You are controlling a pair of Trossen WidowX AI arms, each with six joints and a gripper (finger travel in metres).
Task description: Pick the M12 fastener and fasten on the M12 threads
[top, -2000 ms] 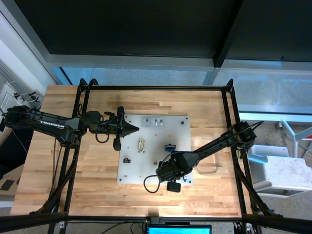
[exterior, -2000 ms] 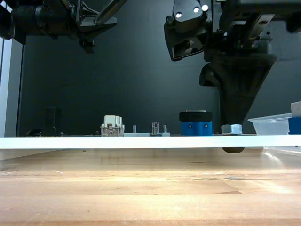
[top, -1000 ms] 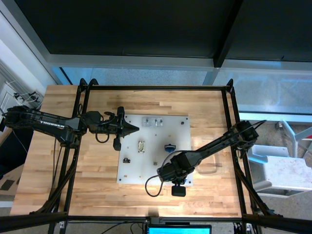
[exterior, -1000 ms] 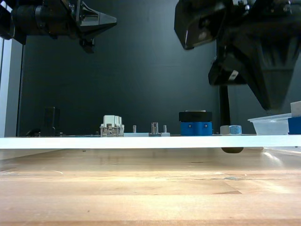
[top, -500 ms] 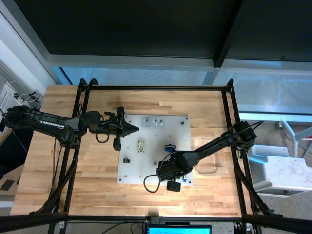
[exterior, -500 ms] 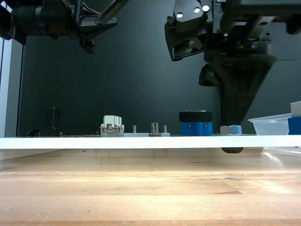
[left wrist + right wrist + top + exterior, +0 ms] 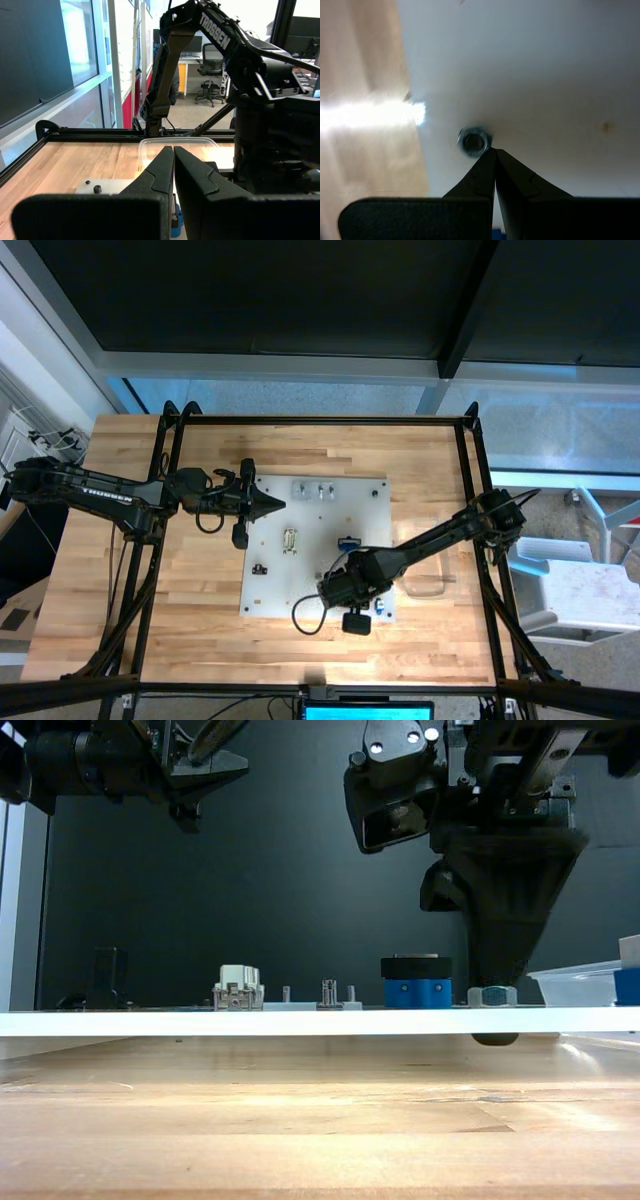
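Note:
The small silver M12 nut (image 7: 492,996) sits low on the white board (image 7: 268,585) near its near right edge, on its stud, with no ribs of the M12 threads showing. Its hole looks dark in the right wrist view (image 7: 474,141). My right gripper (image 7: 492,978) points straight down just above it. Its fingers are shut, and their tips (image 7: 493,150) rest at the nut's rim with nothing between them. My left gripper (image 7: 278,504) hangs high by the board's far left edge, shut and empty.
A blue block with a black cap (image 7: 416,982) stands just left of the nut. The clear tray (image 7: 580,982) lies to its right, off the board. A pale connector (image 7: 238,990) and small posts (image 7: 329,992) stand mid-board.
A second ago the right gripper had swung up and to the right of the nut. It has come back down over the nut and turned a little. The left arm has not moved.

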